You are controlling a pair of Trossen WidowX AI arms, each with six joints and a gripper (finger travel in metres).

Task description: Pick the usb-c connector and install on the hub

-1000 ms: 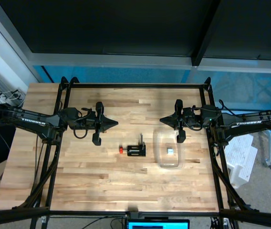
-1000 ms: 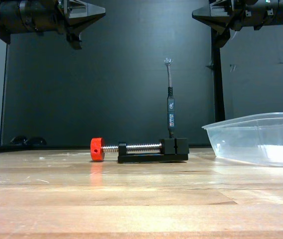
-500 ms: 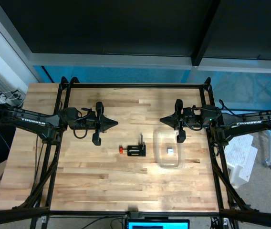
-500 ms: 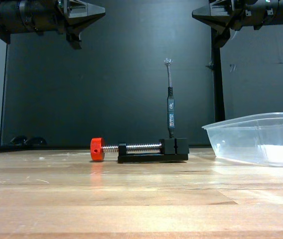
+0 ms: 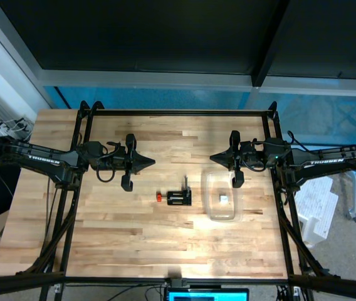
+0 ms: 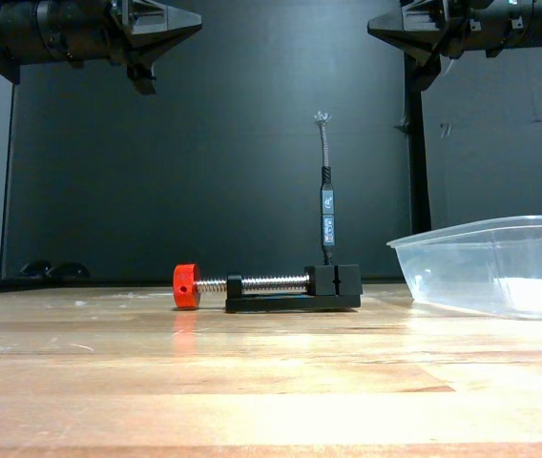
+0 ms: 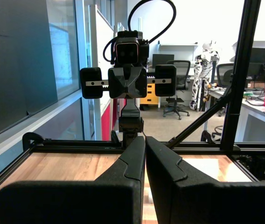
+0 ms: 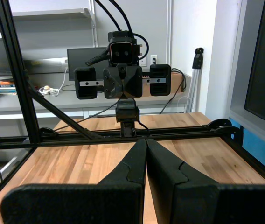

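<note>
Seen from table height, the black plug (image 6: 327,215) stood straight up on the vise (image 6: 290,284). Nothing held it, and its grey cable (image 6: 324,143) rose above it. From high up the plug was too small to tell, but the white block (image 5: 224,198) showed in the clear tray (image 5: 222,213). The left claw (image 7: 145,140) hung high over the table's left half. The right claw (image 8: 146,140) hung high by the tray. Only the arm cameras showed both claws closed tight on nothing.

Open air between left claw (image 6: 193,20) and right claw (image 6: 376,29); upright cable (image 6: 324,143) (on vise (image 6: 295,284)) below
</note>
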